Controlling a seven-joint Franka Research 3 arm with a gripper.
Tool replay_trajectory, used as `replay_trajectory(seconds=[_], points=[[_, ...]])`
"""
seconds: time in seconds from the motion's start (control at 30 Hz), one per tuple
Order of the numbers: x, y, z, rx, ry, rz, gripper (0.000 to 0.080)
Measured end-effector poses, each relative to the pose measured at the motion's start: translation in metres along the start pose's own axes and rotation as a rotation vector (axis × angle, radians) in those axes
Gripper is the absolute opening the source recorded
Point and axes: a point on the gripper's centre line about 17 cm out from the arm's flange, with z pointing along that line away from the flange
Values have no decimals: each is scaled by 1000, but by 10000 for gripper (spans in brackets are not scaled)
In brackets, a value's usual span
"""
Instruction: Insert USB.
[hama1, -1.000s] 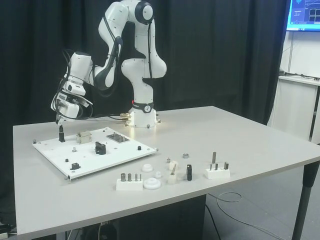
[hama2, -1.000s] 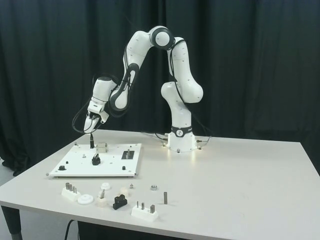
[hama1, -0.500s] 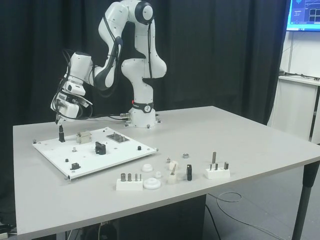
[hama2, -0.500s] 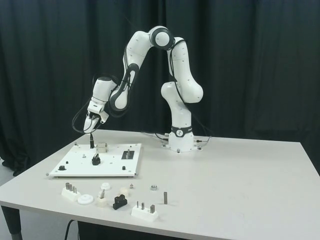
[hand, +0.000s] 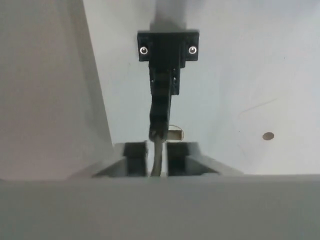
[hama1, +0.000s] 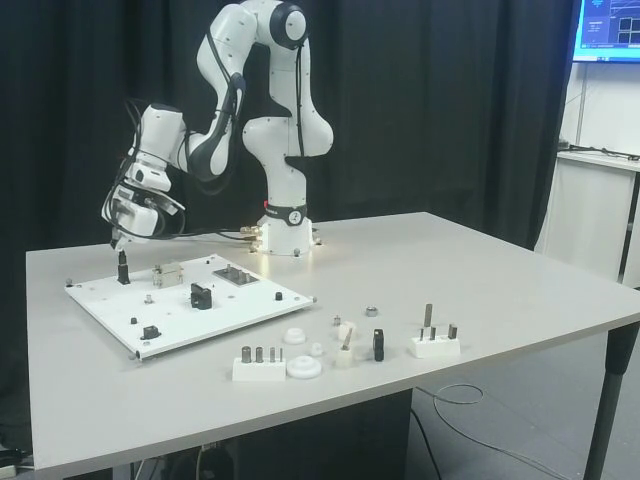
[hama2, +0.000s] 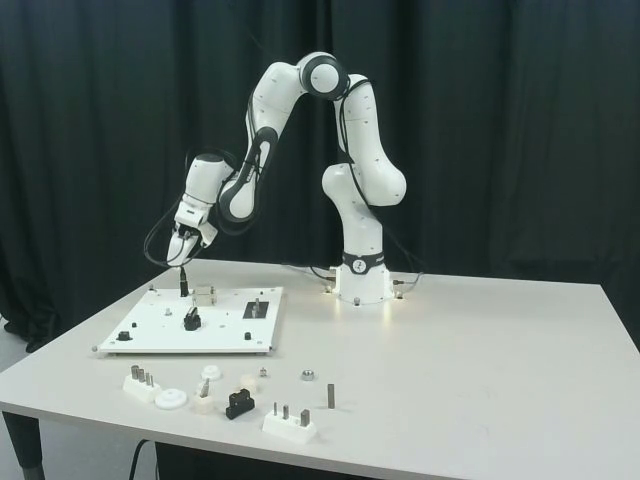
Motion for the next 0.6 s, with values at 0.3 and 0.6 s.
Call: replay_trajectory(seconds=[0.3,0.6], points=[[-6,5,-1,-5,-18,2,369],[-17,10,-5,-17,-47,12,700]])
